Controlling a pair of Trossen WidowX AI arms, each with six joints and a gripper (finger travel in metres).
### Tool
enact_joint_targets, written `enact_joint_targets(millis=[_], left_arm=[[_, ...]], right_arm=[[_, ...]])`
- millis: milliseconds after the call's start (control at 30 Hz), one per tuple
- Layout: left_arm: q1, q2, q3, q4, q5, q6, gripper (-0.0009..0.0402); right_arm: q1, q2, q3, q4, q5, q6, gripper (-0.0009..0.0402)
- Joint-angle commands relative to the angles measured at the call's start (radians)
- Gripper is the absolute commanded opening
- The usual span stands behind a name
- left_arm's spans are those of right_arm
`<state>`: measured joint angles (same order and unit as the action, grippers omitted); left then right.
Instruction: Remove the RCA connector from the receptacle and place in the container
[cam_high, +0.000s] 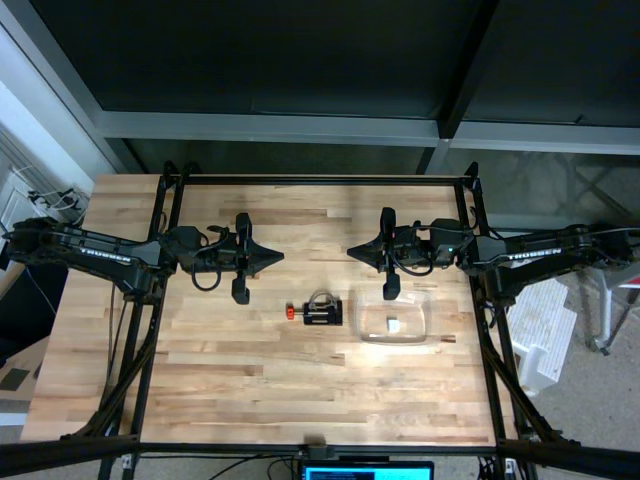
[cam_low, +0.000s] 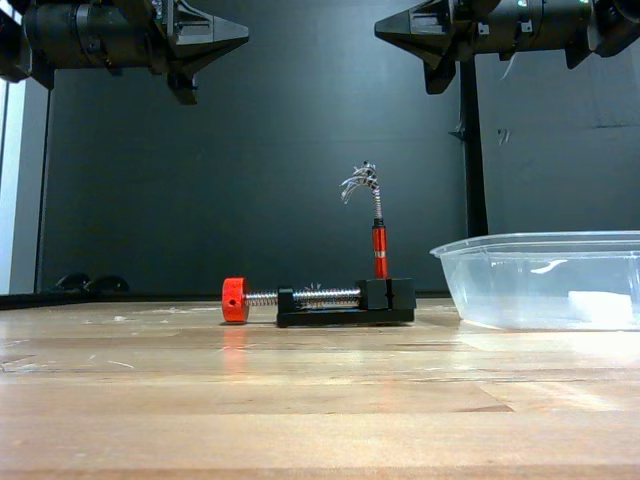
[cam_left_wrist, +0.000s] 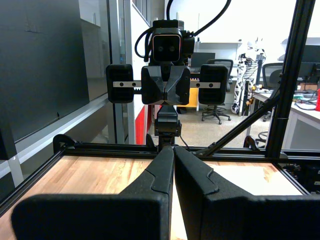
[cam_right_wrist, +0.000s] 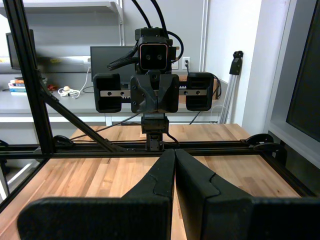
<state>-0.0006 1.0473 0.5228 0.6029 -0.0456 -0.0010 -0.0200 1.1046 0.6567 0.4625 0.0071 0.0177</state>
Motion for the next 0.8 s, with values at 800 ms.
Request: enact_joint_targets(millis=[800], left_arm=[[0.000, 0.000, 0.000, 0.000, 0.000, 0.001, 0.0000]], right_arm=[[0.001, 0.004, 0.061, -0.174, 0.000, 0.027, 0.0000]])
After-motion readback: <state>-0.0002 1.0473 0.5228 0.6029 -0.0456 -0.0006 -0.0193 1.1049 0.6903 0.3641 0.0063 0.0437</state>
